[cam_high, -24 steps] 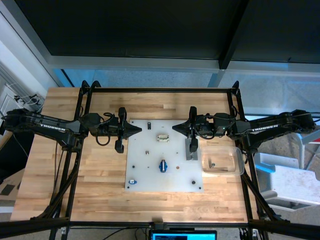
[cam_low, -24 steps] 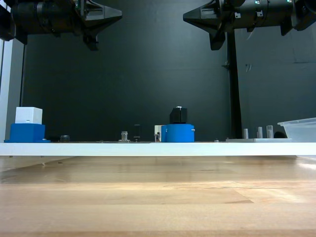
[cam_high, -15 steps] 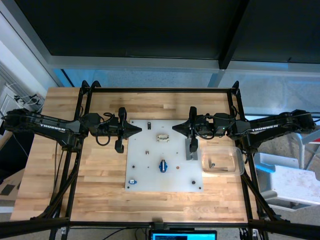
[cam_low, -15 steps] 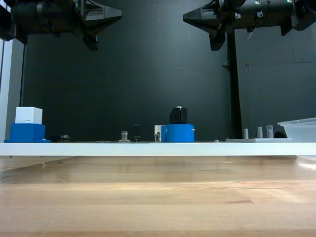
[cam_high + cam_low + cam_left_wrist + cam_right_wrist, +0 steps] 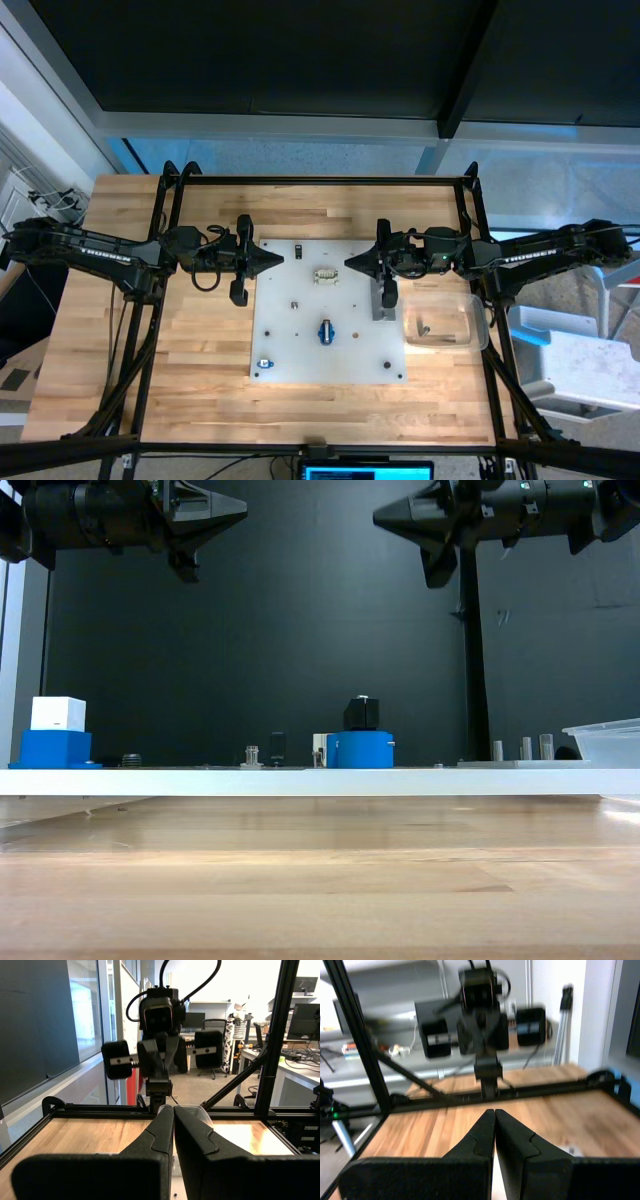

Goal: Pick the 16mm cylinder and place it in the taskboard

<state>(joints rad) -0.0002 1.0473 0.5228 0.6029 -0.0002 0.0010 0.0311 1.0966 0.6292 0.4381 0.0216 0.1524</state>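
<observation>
Right gripper (image 5: 350,259) pinched shut on nothing, high over the far part of the board (image 5: 300,350), left gripper (image 5: 278,258) likewise, facing it; peg (image 5: 425,327) looks to lie in the clear bin (image 5: 447,297) beside the board, so pick not begun, next right arm should swing to the bin, open and drop onto peg
</observation>
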